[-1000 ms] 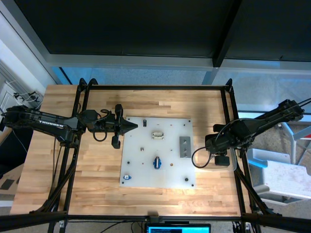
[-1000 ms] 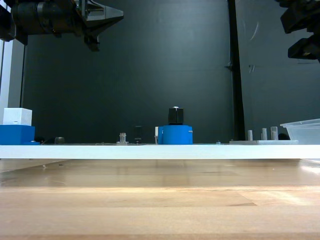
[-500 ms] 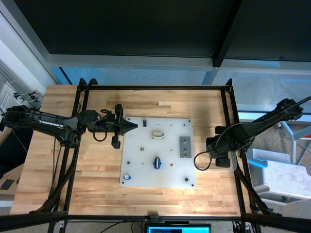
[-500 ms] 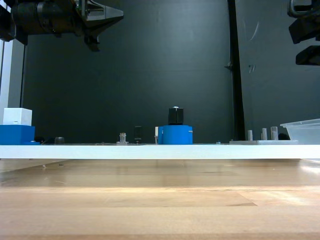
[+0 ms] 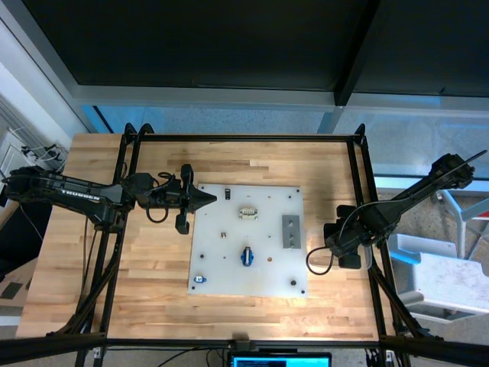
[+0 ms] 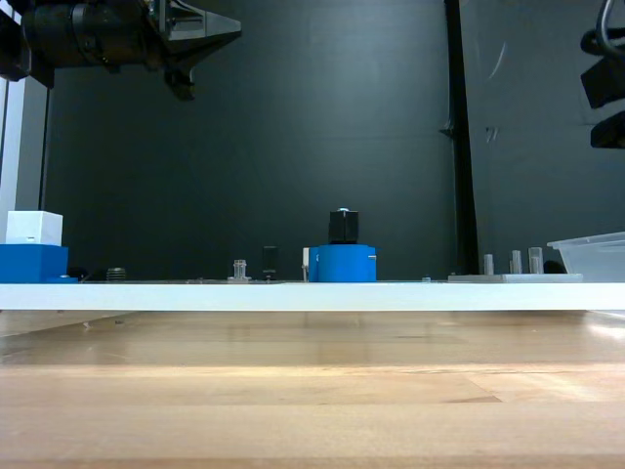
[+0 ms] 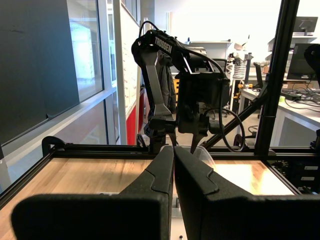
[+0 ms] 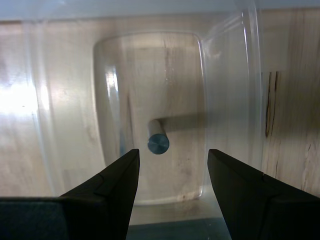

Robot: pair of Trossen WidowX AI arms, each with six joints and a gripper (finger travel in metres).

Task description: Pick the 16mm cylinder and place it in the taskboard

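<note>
- Clear plastic tray [image 8: 250,75] holds the 16mm cylinder [image 8: 158,143]; in the high view the tray lies at 3 o'clock of the taskboard [image 5: 229,260], just off its edge.
- The right gripper [image 8: 172,152] hangs over that tray with its fingers spread wide and nothing between them. The peg lies within the gap, nearer one finger than the other.
- The left gripper [image 5: 206,197] is parked at about 10 o'clock of the board, its fingers pressed together and empty.
- The step in hand looks like the reach for the peg. To do it well, centre the gap over the peg, come straight down, keep both fingertips off the tray walls, and close low on the shaft.
- The peg shows its round end face to the camera, so its long axis seems near vertical, standing on end with a slight lean. The grey streak beside it is probably shadow.
</note>
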